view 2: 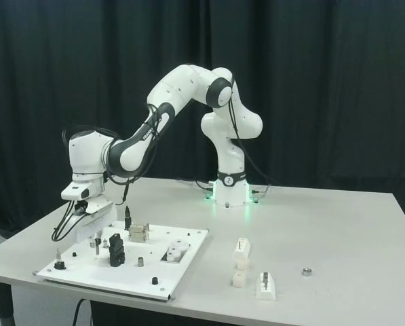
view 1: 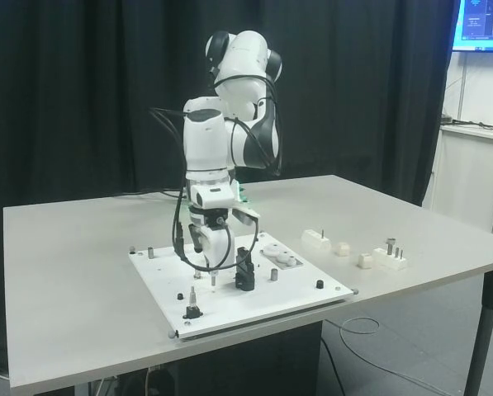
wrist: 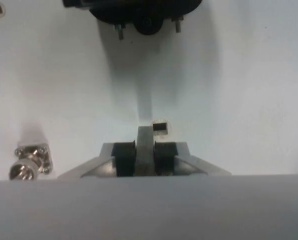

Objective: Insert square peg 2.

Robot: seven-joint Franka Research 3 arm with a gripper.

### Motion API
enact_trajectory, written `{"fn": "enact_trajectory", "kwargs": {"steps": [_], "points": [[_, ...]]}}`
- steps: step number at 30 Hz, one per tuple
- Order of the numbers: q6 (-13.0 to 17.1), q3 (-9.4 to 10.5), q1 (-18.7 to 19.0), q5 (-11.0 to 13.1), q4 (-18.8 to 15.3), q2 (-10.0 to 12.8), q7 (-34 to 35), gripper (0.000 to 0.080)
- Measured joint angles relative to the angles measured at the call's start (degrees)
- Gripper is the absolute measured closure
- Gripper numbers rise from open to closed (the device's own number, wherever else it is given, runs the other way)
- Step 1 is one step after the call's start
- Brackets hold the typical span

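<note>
Between the fingertips of your gripper (wrist: 145, 150) sits the square peg (wrist: 144, 147), a slim grey bar clamped upright by the black pads (wrist: 123, 159) on either side, so the hand is closed on it rather than empty. Holding it vertical makes sense: the peg must go straight down into its seat. Just beside the peg's tip, slightly off to one side, you can see the square hole (wrist: 159, 127) in the white board (view 1: 287, 285), dark inside with a pale rim. Peg and hole are near but not lined up, and whether the tip touches the board cannot be told. Judging from this, you are in the alignment step, with insertion not yet done. Near the hand on the board lies a metal connector (wrist: 31, 162) on a small flange, and ahead of the fingers stands a black fixture (wrist: 144, 12); both look far enough aside not to interfere.
</note>
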Motion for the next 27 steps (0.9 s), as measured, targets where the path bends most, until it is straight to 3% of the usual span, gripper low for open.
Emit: {"fn": "enact_trajectory", "kwargs": {"steps": [27], "points": [[1.54,0.07,0.29,0.07,-0.11,1.01,1.51,0.0728]]}}
